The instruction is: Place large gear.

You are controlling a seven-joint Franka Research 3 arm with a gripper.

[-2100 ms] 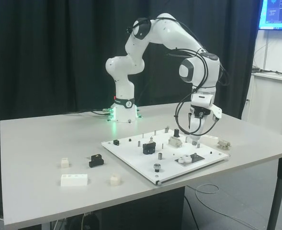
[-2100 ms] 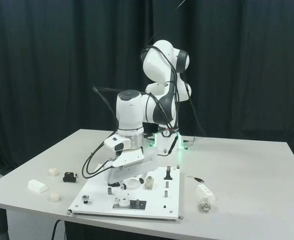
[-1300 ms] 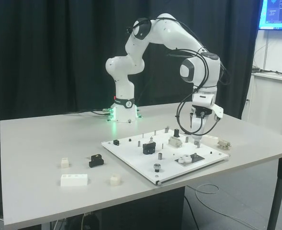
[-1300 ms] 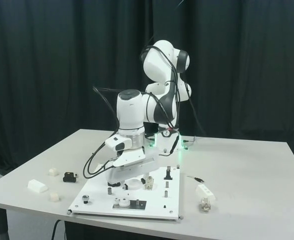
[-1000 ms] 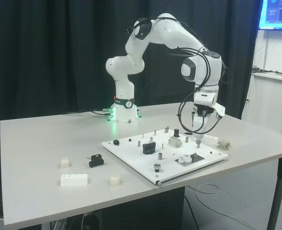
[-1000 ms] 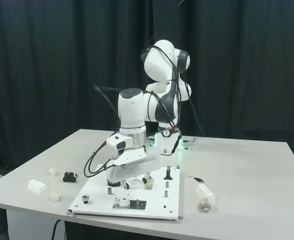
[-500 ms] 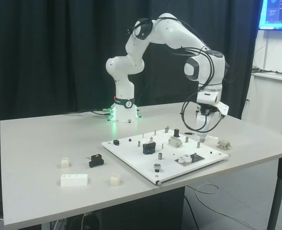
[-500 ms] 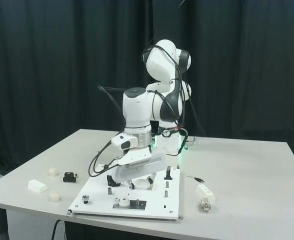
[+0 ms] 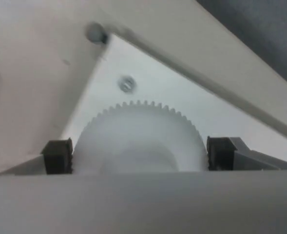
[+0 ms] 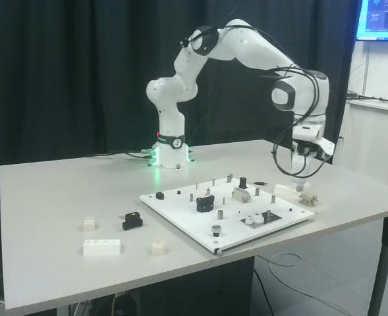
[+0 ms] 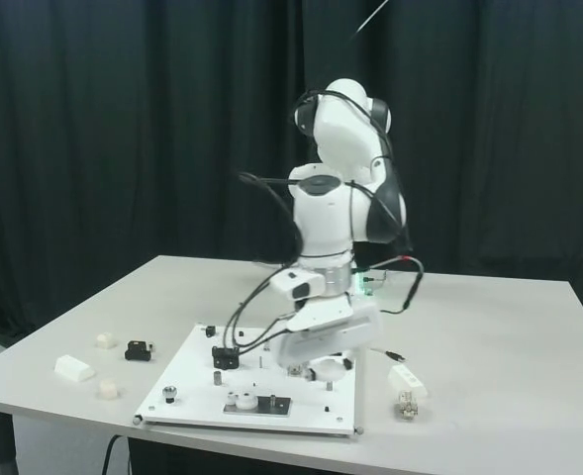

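The tool (image 9: 137, 155) grips the large gear (image 9: 139, 141) between its fingers and has carried it from mid-board to the white assembly board's (image 10: 200, 220) far corner; placing remains undone.

I see the gear (image 9: 141, 139), white and toothed, clamped between my gripper (image 9: 139, 156)'s two black fingertips (image 9: 57, 156), one at each side of its rim. Beneath it lies the white board (image 9: 192, 105); a small screw (image 9: 126, 85) sits on the board just beyond the gear's teeth, and a grey peg (image 9: 95, 33) stands at the board's corner.
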